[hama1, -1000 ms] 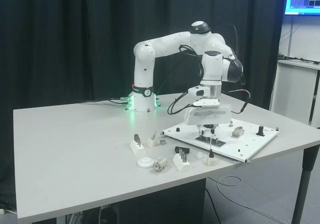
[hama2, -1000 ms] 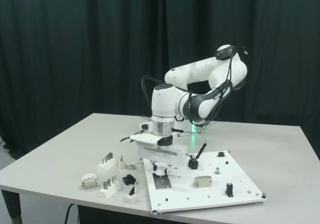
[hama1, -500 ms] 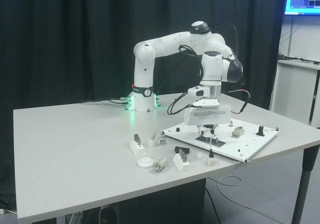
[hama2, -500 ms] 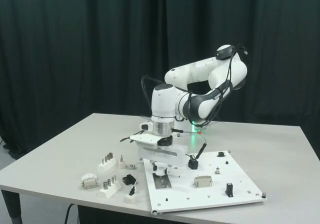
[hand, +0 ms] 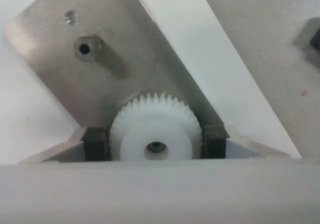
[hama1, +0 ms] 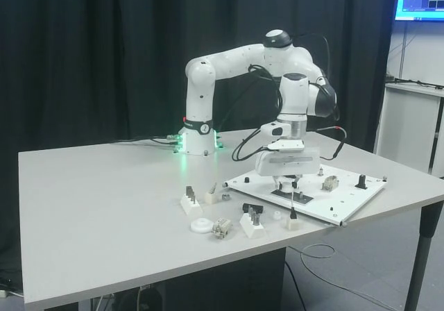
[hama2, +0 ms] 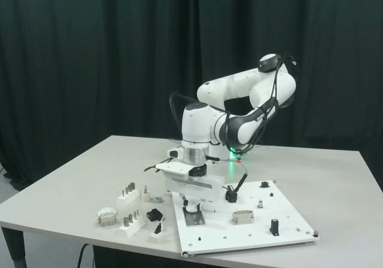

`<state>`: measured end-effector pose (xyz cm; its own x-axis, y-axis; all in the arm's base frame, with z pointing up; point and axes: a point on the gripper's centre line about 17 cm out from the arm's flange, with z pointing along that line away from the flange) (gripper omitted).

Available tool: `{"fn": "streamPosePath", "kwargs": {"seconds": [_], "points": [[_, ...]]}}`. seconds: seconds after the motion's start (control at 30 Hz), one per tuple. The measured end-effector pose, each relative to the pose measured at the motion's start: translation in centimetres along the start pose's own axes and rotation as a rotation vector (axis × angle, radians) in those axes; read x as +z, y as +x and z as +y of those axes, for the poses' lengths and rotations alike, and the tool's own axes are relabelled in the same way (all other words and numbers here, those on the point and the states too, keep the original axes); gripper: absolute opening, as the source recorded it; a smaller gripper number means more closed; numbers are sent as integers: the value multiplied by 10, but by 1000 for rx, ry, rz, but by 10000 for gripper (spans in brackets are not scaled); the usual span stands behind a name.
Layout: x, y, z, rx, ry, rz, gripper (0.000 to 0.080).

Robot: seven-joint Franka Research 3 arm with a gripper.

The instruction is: Insert medium gear.

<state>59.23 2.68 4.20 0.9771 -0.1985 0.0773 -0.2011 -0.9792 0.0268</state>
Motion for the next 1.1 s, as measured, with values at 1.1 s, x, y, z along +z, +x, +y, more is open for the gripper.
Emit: {"fn": "streamPosePath", "kwargs": {"seconds": [1.1], "points": [[3,0,0,-121,8,5,395]]}}
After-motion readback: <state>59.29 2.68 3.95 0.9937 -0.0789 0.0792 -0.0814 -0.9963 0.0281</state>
